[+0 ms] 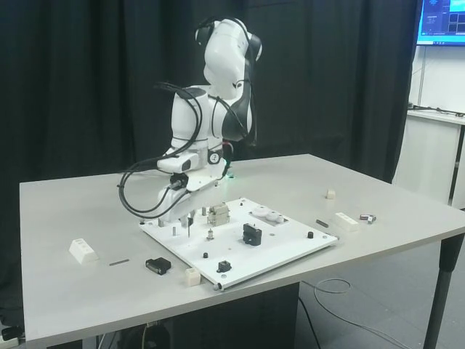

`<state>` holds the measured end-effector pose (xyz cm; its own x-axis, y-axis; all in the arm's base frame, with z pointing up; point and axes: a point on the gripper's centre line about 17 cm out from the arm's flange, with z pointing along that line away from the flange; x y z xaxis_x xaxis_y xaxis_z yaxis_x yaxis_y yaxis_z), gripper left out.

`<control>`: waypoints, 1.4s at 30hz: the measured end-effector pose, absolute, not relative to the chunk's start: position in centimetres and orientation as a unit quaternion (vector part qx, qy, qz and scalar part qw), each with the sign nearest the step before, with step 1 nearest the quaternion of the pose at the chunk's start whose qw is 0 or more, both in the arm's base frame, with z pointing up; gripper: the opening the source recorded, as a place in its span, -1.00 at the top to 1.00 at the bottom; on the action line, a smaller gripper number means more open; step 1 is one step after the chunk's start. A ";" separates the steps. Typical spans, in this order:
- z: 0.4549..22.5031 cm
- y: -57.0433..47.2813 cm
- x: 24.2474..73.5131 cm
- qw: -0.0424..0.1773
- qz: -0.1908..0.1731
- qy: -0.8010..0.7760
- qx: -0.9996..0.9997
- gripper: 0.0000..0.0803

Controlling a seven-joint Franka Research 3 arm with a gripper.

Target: Place round peg 1.

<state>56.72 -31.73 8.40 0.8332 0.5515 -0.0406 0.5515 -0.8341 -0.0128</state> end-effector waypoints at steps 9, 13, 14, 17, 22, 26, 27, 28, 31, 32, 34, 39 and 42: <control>9.5 -31.8 56.9 -0.002 0.019 -0.289 -0.957 0.92; 9.6 -31.8 56.9 -0.003 0.018 -0.289 -0.957 0.92; 9.6 -31.8 56.9 -0.003 0.018 -0.289 -0.957 0.92; 9.6 -31.8 56.9 -0.003 0.018 -0.289 -0.957 0.92; 9.6 -31.8 57.0 -0.003 0.018 -0.289 -0.957 0.92; 9.7 -31.8 57.0 -0.003 0.017 -0.289 -0.957 0.92; 9.7 -31.8 57.0 -0.003 0.017 -0.289 -0.957 0.92; 9.7 -31.8 57.0 -0.003 0.017 -0.289 -0.957 0.92; 9.7 -31.8 57.0 -0.003 0.017 -0.289 -0.957 0.92; 9.7 -31.8 57.0 -0.003 0.017 -0.289 -0.957 0.92; 9.7 -31.8 57.0 -0.003 0.017 -0.289 -0.957 0.92; 9.7 -31.9 57.1 -0.006 0.016 -0.289 -0.957 0.92; 9.8 -32.1 57.3 -0.009 0.014 -0.289 -0.957 0.92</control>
<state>57.27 -32.10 9.82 0.8326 0.5529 -0.0321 0.5534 -0.8329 0.0095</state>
